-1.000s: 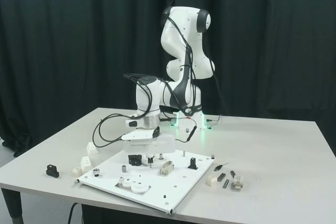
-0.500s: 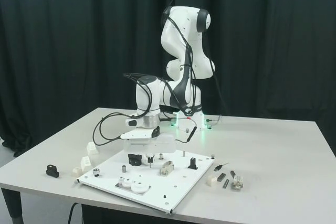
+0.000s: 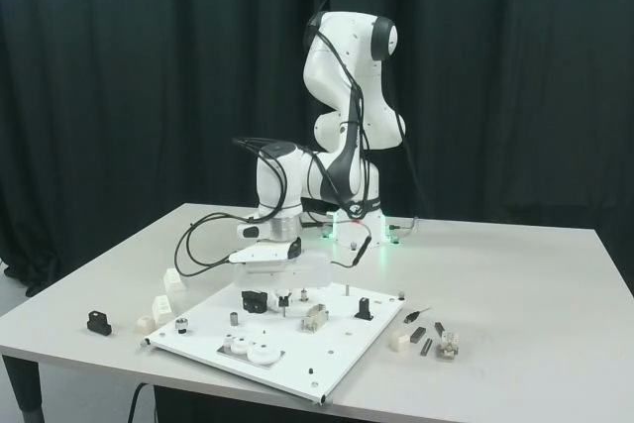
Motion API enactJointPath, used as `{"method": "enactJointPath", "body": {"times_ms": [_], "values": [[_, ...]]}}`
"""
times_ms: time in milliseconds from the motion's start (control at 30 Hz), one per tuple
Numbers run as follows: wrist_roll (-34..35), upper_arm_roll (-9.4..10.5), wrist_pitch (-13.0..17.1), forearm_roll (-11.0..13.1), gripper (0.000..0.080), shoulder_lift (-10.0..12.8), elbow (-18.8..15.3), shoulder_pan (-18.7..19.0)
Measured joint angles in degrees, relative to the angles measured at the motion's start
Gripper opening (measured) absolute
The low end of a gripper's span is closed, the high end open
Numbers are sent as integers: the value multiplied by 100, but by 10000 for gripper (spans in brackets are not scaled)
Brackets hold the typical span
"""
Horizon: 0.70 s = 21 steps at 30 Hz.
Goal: Remove square peg 1.
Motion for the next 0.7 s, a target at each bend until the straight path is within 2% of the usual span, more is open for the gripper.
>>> {"method": "enactJointPath", "body": {"times_ms": [333, 700], "values": [[-98, -19, -25, -21, 23, -140, -51, 0], [-98, -98, -267, -341, 23, -520, -61, -1]]}}
